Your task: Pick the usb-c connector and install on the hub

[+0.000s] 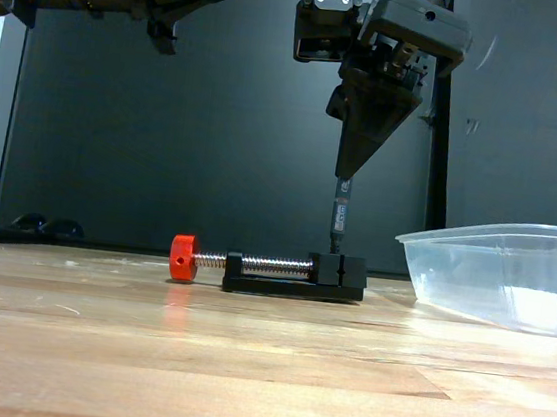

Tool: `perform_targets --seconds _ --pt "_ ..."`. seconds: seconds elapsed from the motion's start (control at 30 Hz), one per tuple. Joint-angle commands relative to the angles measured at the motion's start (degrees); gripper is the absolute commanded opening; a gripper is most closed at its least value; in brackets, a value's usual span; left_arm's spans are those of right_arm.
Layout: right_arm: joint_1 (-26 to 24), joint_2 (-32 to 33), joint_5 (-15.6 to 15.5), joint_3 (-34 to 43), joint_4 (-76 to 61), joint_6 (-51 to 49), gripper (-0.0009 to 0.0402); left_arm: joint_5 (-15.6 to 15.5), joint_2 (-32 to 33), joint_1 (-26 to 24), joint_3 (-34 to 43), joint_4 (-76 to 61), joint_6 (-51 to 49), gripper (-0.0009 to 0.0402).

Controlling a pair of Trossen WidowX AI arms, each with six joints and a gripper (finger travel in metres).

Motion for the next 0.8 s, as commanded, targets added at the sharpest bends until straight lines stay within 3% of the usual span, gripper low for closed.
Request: perform_targets --seconds 0.03,0.3,0.8 --pt "0.0 0.0 0.0 -1.1 1.8 -0.1 0.0000 0.0 0.0 0.0 0.0 0.0 0.0 0.0000" --pt "0.0 0.0 -0.7 -5.0 5.4 0.5 0.0000 0.0 0.0 0.0 0.0 0.0 0.0 0.0000" --pt "0.0 -0.5 -0.4 -5.2 6.6 0.5 0.0000 0.0 0.0 0.0 0.0 0.0 0.0 0.0000"
